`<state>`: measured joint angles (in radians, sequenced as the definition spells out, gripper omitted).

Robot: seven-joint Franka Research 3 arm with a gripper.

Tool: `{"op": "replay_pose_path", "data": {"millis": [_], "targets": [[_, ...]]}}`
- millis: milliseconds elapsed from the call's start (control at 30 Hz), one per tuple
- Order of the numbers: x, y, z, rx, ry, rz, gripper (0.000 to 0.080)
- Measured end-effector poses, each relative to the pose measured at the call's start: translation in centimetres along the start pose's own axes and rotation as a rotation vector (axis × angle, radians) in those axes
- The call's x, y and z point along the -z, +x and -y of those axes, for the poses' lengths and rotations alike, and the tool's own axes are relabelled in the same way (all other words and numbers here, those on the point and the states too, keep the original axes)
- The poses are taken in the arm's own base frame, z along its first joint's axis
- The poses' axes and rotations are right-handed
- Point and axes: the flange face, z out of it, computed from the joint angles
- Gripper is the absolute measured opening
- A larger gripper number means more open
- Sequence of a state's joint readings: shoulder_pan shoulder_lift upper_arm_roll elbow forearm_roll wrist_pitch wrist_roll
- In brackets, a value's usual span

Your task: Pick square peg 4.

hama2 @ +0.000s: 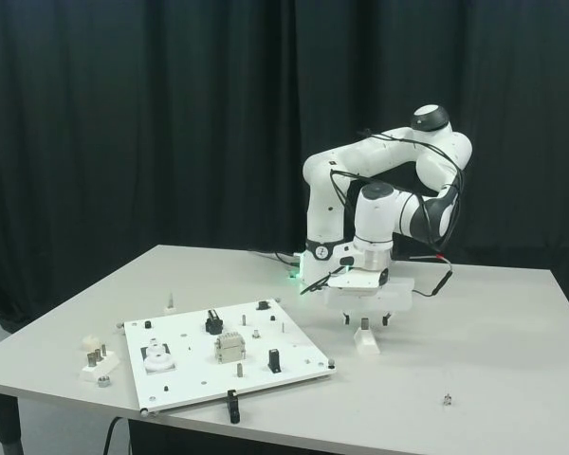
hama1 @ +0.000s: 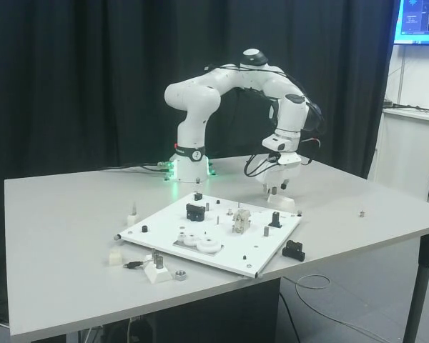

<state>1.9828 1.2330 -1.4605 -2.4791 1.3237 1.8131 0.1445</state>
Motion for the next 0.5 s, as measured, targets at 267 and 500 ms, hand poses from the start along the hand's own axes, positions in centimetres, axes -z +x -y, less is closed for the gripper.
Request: {"op": "replay_pose_path", "data": {"millis": [267, 500], "targets": [[-0.07, 0.03, -0.18, -0.005, -0.001, 0.002, 0.08], [-0.1, 0.03, -0.25, -0.007, 0.0, 0.006, 0.08]]}}
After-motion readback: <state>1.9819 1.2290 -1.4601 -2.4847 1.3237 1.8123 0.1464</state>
